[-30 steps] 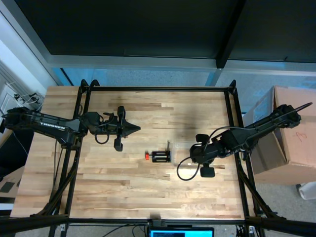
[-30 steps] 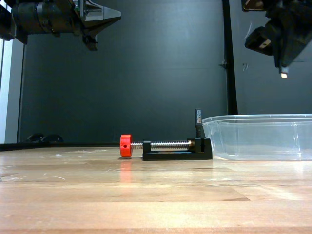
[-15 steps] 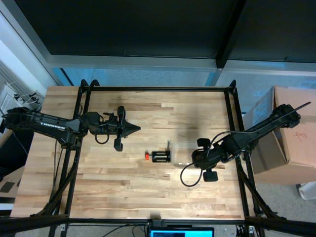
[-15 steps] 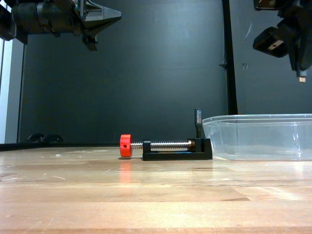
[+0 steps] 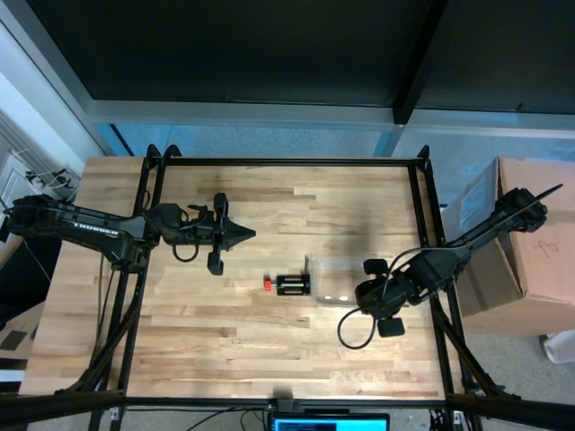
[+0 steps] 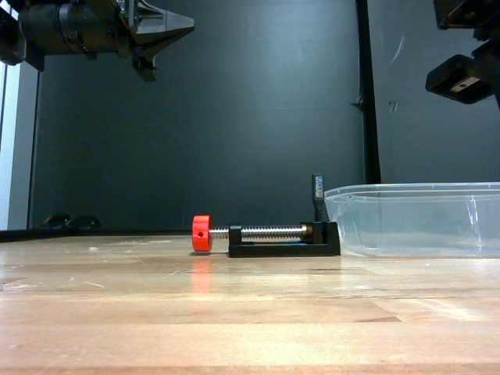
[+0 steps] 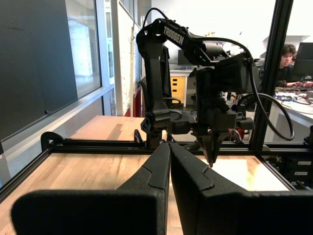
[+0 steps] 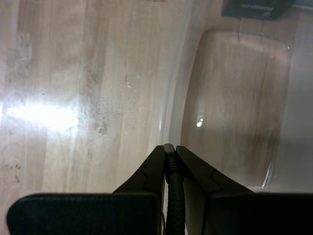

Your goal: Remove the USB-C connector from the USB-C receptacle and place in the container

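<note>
Black, thin-cabled USB-C connector (image 8: 171,196) is pinched by its cable in the right gripper (image 8: 169,148), which has drifted nearward and now hangs over the rim of the clear plastic container (image 6: 414,223): unplugged, I'd say, but not yet dropped. The left gripper (image 7: 169,147), fingers together and empty, hovers high, well apart.

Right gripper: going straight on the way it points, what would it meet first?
Likely the clear container's rim, just past the right gripper, which grips the USB-C connector; depth is unclear. The left gripper hangs shut over the table's left.
</note>
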`<action>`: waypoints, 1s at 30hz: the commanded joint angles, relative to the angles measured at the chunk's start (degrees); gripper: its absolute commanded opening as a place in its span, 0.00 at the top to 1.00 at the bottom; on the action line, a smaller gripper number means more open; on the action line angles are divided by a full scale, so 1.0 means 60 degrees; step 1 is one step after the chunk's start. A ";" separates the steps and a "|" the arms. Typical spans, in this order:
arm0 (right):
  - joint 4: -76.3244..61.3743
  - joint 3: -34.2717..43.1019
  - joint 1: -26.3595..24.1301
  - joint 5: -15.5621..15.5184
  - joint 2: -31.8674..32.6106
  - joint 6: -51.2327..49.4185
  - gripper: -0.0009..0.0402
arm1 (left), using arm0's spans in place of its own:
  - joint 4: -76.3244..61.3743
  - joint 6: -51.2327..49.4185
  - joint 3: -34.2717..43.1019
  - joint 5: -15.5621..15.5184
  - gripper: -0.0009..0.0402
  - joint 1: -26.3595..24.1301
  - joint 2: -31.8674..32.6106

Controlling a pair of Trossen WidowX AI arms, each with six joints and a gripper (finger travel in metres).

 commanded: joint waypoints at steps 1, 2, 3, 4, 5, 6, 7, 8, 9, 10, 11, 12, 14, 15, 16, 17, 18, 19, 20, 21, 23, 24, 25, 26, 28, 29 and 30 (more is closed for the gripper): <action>0.0007 -0.0033 0.0051 0.0004 -0.0066 0.0004 0.98 | 0.0000 0.0000 0.0004 0.0000 0.98 0.0004 0.0000; 0.0011 -0.0036 0.0055 0.0004 -0.0080 0.0004 0.98 | 0.0000 0.0000 0.0004 0.0000 0.98 0.0000 0.0000; 0.0015 -0.0040 0.0055 0.0004 -0.0095 0.0004 0.98 | 0.0000 0.0000 0.0004 0.0000 0.98 0.0004 0.0000; 0.0022 -0.0044 0.0066 0.0004 -0.0095 0.0007 0.98 | 0.0000 0.0000 0.0004 0.0000 0.98 0.0004 0.0000; 0.0025 -0.0044 0.0073 0.0004 -0.0095 0.0004 0.98 | 0.0000 0.0000 0.0004 0.0000 0.98 0.0000 0.0000; 0.0029 -0.0044 0.0076 0.0004 -0.0095 0.0004 0.98 | 0.0000 0.0000 0.0004 0.0000 0.98 0.0000 0.0000; 0.0029 -0.0047 0.0084 0.0004 -0.0095 0.0004 0.98 | 0.0000 0.0000 0.0004 0.0000 0.98 0.0004 0.0000; 0.0033 -0.0047 0.0095 0.0004 -0.0095 0.0004 0.98 | 0.0000 0.0000 0.0004 0.0000 0.98 0.0000 0.0000; 0.0033 -0.0051 0.0095 0.0004 -0.0095 0.0004 0.98 | 0.0000 0.0000 0.0004 0.0000 0.98 0.0000 0.0000; 0.0036 -0.0055 0.0098 0.0004 -0.0095 0.0004 0.98 | 0.0000 0.0000 0.0004 0.0000 0.98 0.0004 0.0000; 0.0040 -0.0055 0.0109 0.0004 -0.0095 0.0007 0.98 | 0.0000 0.0000 0.0004 0.0000 0.98 0.0004 0.0000; 0.0044 -0.0055 0.0117 0.0004 -0.0095 0.0007 0.98 | 0.0000 0.0000 0.0004 0.0000 0.98 0.0000 0.0000; 0.0069 -0.0062 0.0127 0.0004 -0.0095 0.0011 0.98 | 0.0000 0.0000 0.0004 0.0000 0.98 0.0004 0.0000; 0.0076 -0.0062 0.0135 0.0004 -0.0095 0.0015 0.98 | 0.0000 0.0000 0.0004 0.0000 0.98 0.0000 0.0000; 0.0087 -0.0062 0.0138 0.0004 -0.0095 0.0015 0.98 | 0.0000 0.0000 0.0004 0.0000 0.98 0.0004 0.0000; 0.0098 -0.0062 0.0153 0.0004 -0.0091 0.0015 0.98 | 0.0000 0.0000 0.0004 0.0000 0.98 0.0004 0.0000; 0.0102 -0.0062 0.0153 0.0004 -0.0091 0.0015 0.98 | 0.0000 0.0000 0.0004 0.0000 0.98 0.0000 0.0000; 0.0106 -0.0062 0.0157 0.0004 -0.0091 0.0015 0.98 | 0.0000 0.0000 0.0004 0.0000 0.98 0.0000 0.0000; 0.0113 -0.0062 0.0160 0.0004 -0.0091 0.0015 0.98 | 0.0000 0.0000 0.0004 0.0000 0.98 0.0004 0.0000; 0.0124 -0.0062 0.0164 0.0004 -0.0091 0.0015 0.98 | 0.0000 0.0000 0.0004 0.0000 0.98 0.0004 0.0000; 0.0160 -0.0062 0.0175 0.0004 -0.0091 0.0015 0.98 | 0.0000 0.0000 0.0004 0.0000 0.98 0.0004 0.0000; 0.0178 -0.0062 0.0178 0.0004 -0.0091 0.0015 0.98 | 0.0000 0.0000 0.0004 0.0000 0.98 0.0004 0.0000; 0.0182 -0.0062 0.0178 0.0004 -0.0091 0.0015 0.98 | 0.0000 0.0000 0.0004 0.0000 0.98 0.0000 0.0000; 0.0193 -0.0062 0.0178 0.0004 -0.0091 0.0018 0.98 | 0.0000 0.0000 0.0004 0.0000 0.98 0.0004 0.0000; 0.0240 -0.0062 0.0164 0.0004 -0.0091 0.0364 0.98 | 0.0000 0.0000 0.0004 0.0000 0.98 0.0000 0.0000; 0.0248 -0.0062 0.0066 0.0000 -0.0095 0.0594 0.98 | 0.0000 0.0000 0.0004 0.0000 0.98 0.0000 0.0000; 0.0248 -0.0062 -0.0120 0.0004 -0.0095 0.0750 0.98 | 0.0000 0.0000 0.0004 0.0000 0.98 0.0004 0.0000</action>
